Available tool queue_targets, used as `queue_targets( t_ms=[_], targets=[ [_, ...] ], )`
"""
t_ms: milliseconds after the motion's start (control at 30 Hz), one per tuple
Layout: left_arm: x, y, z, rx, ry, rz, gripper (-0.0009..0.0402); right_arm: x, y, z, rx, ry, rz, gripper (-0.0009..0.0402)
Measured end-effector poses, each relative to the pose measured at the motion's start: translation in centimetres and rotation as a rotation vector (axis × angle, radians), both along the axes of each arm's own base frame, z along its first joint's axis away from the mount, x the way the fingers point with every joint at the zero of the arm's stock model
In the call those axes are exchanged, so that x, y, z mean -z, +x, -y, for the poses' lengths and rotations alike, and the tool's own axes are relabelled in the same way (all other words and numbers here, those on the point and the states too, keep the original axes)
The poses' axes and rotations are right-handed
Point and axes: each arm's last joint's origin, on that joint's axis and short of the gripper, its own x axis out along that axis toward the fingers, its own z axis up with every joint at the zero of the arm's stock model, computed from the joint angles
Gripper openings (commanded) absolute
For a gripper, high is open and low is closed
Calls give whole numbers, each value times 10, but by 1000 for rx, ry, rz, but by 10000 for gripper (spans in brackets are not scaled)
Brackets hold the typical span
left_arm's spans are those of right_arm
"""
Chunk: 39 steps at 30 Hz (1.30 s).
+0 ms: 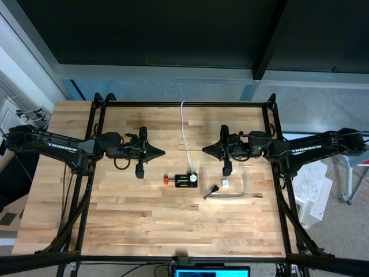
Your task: Remove the power plug from the receptacle and place in the container
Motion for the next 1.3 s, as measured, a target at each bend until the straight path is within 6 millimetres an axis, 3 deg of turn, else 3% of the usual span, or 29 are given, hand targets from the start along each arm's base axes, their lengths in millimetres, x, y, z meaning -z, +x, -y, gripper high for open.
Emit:
queue_targets(
  t_ms=[1300],
  targets=[
    [0, 0, 0, 0, 0, 0, 0, -2, 1, -1, -27, -12, -10, 0]
  ],
)
